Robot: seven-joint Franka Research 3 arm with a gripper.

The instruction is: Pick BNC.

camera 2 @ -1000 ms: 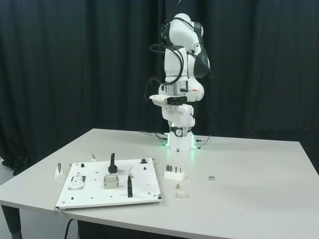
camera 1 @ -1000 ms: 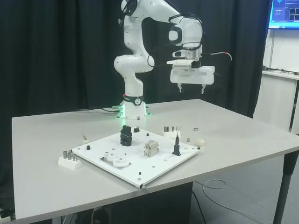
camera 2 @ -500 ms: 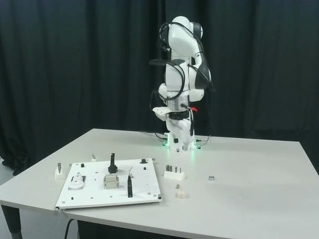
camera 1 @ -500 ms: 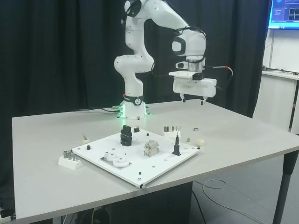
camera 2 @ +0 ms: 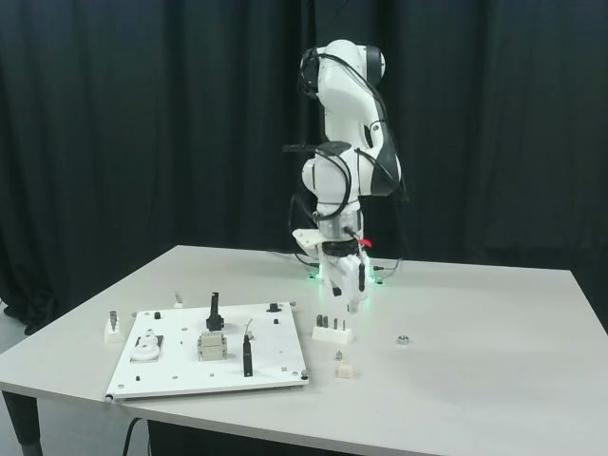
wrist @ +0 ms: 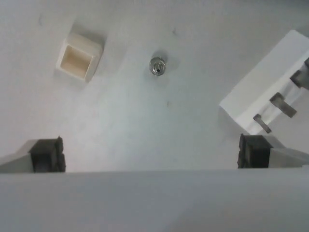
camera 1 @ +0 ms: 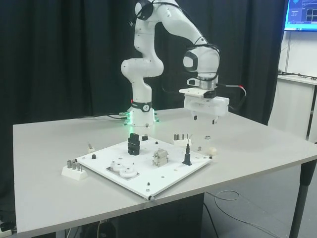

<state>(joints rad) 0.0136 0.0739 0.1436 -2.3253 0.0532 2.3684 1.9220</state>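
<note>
Overhead, the white arm (camera 1: pixel 163 29) bends forward, gripper (camera 1: pixel 203 120) pointing down above the table (camera 1: pixel 257 144). Its fingers (wrist: pixel 47 154) are spread wide, holding nothing, over a small metal part (wrist: pixel 156 65).

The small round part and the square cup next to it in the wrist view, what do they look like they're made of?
The small round part looks like bare metal: grey with bright glints, probably steel or plated. The square cup looks like matte moulded plastic: dull, even surface, soft edges, no shine. Both lie on the grey table below the open gripper.
</note>
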